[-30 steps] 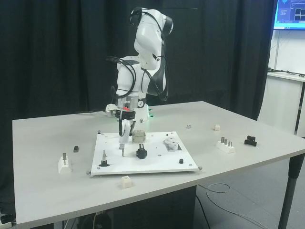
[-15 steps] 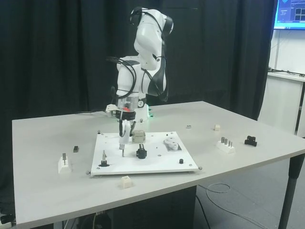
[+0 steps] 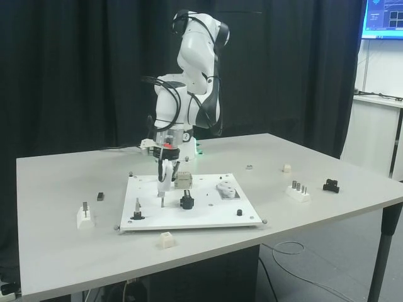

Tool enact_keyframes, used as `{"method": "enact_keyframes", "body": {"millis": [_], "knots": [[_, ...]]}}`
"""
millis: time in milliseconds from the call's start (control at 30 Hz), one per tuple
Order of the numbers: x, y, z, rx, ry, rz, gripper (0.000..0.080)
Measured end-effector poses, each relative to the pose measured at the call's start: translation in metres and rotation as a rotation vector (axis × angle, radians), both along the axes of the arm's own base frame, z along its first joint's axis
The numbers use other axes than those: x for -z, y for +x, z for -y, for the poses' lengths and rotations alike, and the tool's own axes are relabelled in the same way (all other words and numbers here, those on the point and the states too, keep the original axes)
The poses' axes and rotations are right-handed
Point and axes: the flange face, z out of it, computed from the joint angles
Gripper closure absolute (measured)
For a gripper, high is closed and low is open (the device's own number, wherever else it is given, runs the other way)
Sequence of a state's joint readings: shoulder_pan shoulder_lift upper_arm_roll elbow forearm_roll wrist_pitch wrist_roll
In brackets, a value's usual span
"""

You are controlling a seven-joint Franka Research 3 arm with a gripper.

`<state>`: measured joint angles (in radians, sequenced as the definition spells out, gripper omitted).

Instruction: Insert square peg 2.

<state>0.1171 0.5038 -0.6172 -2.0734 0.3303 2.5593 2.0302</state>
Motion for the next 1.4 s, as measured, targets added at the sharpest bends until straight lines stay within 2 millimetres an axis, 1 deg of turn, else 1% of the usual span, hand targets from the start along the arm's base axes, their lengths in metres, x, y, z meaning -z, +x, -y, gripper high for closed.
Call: {"method": "enact_keyframes", "body": {"millis": [1400], "knots": [[-0.0001, -0.0015, -0.0007, 0.011, 0.018, -0.006, 0.0732]]}}
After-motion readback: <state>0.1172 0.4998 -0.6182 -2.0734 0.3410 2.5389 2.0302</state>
